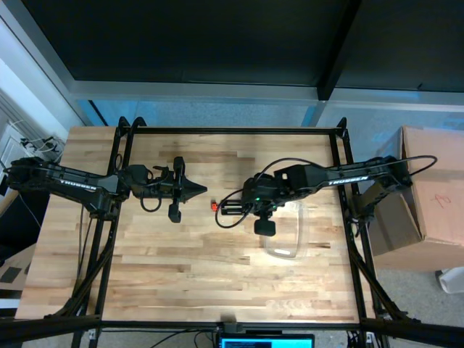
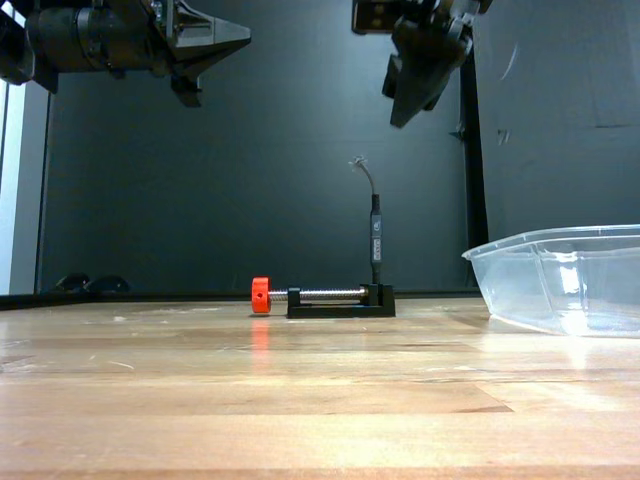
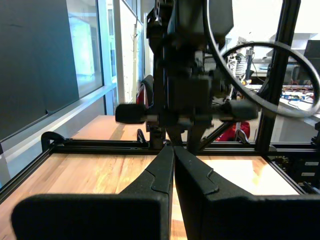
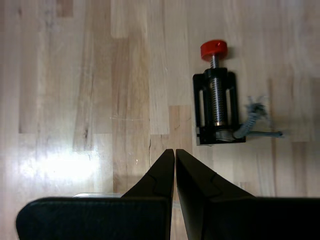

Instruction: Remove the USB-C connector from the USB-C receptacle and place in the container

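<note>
While the left gripper (image 2: 245,38) and right gripper (image 2: 400,115) are held closed and empty overhead, the slim black USB-C connector (image 2: 376,240) is seen upright in the USB-C receptacle (image 2: 377,292), left of the container (image 2: 560,285).

Two grippers (image 3: 173,146) (image 4: 175,150), one vise (image 2: 330,298), connector (image 2: 376,240), container (image 2: 560,275)
</note>
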Motion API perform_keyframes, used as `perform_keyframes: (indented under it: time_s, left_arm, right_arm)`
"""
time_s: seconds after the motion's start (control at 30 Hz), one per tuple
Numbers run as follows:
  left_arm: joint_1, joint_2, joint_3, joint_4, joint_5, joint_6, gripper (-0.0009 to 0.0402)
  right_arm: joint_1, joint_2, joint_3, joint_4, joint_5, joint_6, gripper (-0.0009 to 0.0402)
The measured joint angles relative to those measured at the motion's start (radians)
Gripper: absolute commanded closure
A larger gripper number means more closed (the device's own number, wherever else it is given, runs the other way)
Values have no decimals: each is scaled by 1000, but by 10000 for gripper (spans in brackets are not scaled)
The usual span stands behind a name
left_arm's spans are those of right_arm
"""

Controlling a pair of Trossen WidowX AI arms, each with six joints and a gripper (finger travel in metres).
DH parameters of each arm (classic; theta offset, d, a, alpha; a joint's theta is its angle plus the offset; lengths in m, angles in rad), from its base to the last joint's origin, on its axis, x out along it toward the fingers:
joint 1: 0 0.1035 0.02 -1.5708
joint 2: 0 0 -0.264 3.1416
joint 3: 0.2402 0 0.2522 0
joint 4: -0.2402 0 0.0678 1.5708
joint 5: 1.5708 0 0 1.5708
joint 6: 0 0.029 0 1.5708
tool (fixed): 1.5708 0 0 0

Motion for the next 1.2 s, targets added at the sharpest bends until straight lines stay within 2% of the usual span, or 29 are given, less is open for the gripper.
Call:
perform_keyframes:
  time_s: [0.4, 0.97, 1.07, 1.2]
  left_arm:
    - [0, 0, 0, 0, 0, 0, 393]
    - [0, 0, 0, 0, 0, 0, 393]
    - [0, 0, 0, 0, 0, 0, 393]
    - [0, 0, 0, 0, 0, 0, 393]
  right_arm:
    - [-8, -16, 0, -9, 1, -23, 389]
    - [-148, -16, -5, -38, 2, -134, 388]
    - [-154, -16, -5, -38, 1, -143, 376]
    - [-162, -11, -10, -37, 1, -148, 329]
